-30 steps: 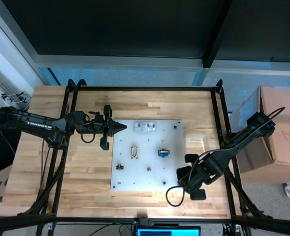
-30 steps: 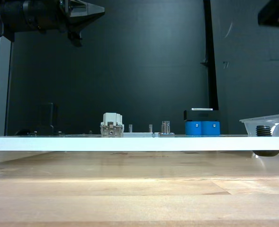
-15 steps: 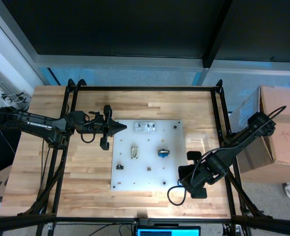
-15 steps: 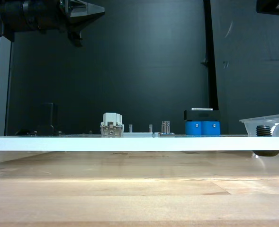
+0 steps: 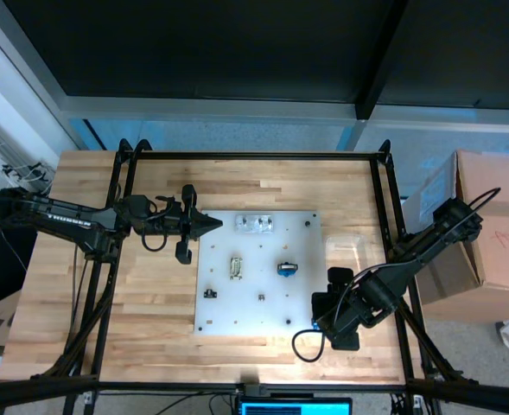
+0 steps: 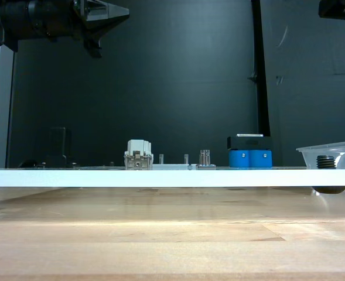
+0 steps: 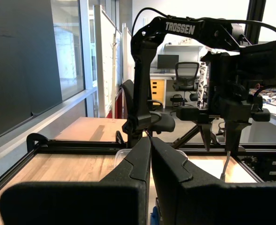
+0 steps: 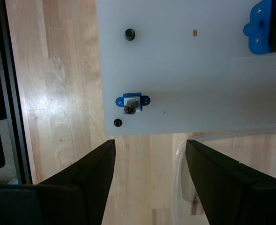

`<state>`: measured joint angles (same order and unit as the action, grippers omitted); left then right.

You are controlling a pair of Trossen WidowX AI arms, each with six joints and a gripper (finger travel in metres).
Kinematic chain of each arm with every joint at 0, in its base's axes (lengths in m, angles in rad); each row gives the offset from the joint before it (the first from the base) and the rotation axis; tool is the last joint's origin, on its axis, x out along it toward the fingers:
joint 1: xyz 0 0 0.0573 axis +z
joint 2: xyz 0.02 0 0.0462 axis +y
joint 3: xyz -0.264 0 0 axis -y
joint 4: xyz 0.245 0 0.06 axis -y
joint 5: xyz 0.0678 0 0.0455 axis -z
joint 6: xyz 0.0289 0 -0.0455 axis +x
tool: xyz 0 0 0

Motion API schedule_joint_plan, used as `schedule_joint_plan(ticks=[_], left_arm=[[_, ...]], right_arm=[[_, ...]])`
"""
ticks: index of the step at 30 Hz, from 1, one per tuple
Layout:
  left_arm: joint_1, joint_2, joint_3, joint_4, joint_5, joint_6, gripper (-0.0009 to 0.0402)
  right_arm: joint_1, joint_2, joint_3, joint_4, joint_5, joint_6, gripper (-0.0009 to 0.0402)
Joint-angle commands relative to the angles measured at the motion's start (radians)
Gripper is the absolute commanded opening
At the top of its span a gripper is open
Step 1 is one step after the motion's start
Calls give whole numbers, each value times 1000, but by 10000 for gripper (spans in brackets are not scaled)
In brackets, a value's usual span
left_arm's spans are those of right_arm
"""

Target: Remove the RJ45 connector from the taskboard and place in the container

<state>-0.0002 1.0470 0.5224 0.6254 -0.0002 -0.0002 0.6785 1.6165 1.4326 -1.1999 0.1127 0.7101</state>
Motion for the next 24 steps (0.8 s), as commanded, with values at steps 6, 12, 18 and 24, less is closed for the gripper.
schedule_joint_plan(ticks=[6,12,18,24], left_arm=[[0,0,0,0,0,0,0],[0,0,0,0,0,0,0],[0,0,0,0,0,0,0],[0,0,0,0,0,0,0]], right_arm=[[6,41,-3,17,10,11,209],[7,95,-4,58,27,6,209],[9,149,-4,62,25,7,208],[10,160,-20,84,27,7,208]])
